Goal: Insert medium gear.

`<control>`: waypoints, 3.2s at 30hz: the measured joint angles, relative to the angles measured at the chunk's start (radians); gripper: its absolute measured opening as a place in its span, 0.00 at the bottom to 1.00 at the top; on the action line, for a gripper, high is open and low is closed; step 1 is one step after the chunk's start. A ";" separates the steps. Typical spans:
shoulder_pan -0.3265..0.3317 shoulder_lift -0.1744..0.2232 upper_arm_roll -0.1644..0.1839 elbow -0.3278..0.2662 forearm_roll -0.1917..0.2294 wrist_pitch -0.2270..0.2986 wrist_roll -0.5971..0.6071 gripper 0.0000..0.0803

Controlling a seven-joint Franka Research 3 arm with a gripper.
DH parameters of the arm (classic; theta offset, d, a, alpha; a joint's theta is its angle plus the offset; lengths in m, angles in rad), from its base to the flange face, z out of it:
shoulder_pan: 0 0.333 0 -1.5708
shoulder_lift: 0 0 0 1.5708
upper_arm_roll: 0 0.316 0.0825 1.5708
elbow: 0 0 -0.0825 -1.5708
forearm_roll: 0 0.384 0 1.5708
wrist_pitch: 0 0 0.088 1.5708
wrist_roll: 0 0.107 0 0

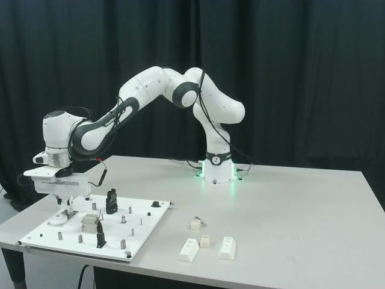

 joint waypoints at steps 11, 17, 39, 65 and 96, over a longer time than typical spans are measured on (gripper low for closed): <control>0.000 0.013 0.000 0.000 0.015 -0.003 -0.003 0.35; 0.000 0.015 0.000 0.001 0.019 -0.001 -0.005 0.35; -0.001 0.036 0.001 0.009 0.030 0.026 -0.011 0.35; -0.011 0.038 0.000 0.012 0.067 0.018 -0.002 0.35; -0.016 0.039 -0.002 0.011 0.097 0.016 0.160 0.35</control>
